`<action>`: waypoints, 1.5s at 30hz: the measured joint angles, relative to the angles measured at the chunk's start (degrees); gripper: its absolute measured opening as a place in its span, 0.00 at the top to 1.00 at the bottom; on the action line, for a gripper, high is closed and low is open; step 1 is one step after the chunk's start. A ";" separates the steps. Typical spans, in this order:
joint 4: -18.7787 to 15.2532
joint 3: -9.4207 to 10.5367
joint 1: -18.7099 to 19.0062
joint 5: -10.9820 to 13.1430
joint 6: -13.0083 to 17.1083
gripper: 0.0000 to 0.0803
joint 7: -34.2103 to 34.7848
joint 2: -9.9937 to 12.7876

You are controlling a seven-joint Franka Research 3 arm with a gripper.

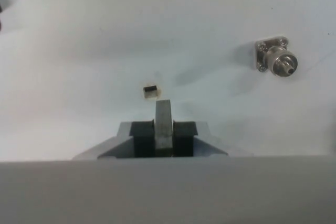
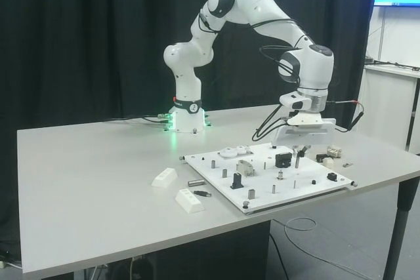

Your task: Place square peg 2.

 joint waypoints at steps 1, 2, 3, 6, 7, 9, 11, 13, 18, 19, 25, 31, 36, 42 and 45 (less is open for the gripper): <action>0.01 0.00 0.00 0.00 0.00 0.92 0.02 0.00; 0.01 0.00 0.00 0.00 0.00 0.92 0.04 0.00; 0.02 0.00 0.01 0.00 0.00 0.92 0.05 -0.01; 0.04 0.01 0.02 0.00 0.00 0.92 0.06 -0.02; 0.04 0.01 0.02 0.00 0.00 0.92 0.07 -0.03; 0.05 0.01 0.02 0.00 0.00 0.92 0.08 -0.04; 0.05 0.01 0.02 0.00 0.00 0.92 0.08 -0.05; 0.05 0.01 0.02 0.00 0.00 0.92 0.08 -0.07; 0.05 0.01 0.02 0.00 0.00 0.92 0.08 -0.16; 0.05 0.01 0.02 0.00 -0.01 0.92 0.08 -0.18; 0.05 0.02 0.02 0.00 -0.06 0.92 0.08 -0.30; 0.05 0.02 0.02 0.00 -0.09 0.92 0.08 -0.31; 0.01 0.03 0.02 0.00 -0.12 0.92 0.08 -0.31; 0.04 -0.38 0.02 -1.04 -0.12 0.92 0.08 -0.32; 0.10 -0.96 -0.03 -2.83 -0.13 0.92 0.08 -0.46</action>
